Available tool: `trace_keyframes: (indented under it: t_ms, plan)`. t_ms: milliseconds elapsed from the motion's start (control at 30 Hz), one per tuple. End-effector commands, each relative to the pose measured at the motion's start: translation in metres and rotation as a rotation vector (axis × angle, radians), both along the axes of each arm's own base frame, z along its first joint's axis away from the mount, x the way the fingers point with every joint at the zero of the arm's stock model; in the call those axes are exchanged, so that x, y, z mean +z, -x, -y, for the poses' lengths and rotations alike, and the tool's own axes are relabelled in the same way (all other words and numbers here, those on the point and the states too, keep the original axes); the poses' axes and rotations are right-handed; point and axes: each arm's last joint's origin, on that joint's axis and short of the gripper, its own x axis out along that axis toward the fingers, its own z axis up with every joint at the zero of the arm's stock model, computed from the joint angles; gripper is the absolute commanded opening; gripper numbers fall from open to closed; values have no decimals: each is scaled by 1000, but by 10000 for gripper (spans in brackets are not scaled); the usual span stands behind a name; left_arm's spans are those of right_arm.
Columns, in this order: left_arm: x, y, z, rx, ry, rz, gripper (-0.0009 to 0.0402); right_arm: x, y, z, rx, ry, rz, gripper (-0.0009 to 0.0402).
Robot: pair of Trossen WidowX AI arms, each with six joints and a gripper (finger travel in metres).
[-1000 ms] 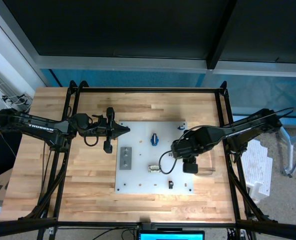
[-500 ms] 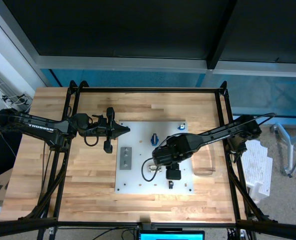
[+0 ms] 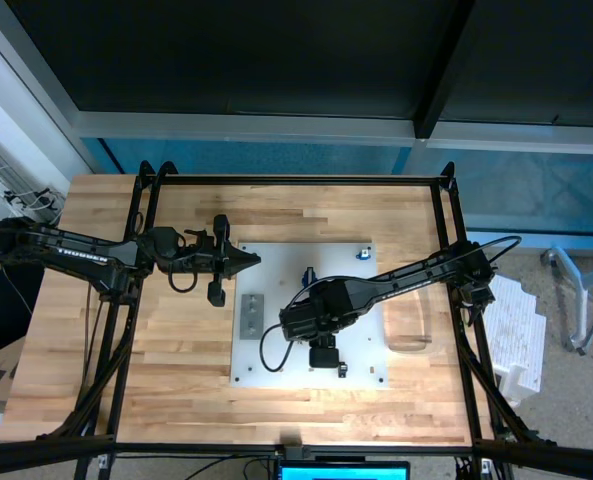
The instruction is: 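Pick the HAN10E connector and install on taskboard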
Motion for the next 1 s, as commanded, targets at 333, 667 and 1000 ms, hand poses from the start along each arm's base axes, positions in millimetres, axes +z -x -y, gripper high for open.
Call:
trace_keyframes:
  t_ms: [333, 667, 1000]
  plan:
    - [0, 0, 0, 0, 0, 0, 1, -14, -10, -1, -11, -26, -12, 25]
    - [0, 0, 0, 0, 0, 0, 1, -16, -12, 2, -22, -19, -6, 25]
    - [0, 0, 0, 0, 0, 0, 1, -18, -12, 2, -27, -19, -13, 25]
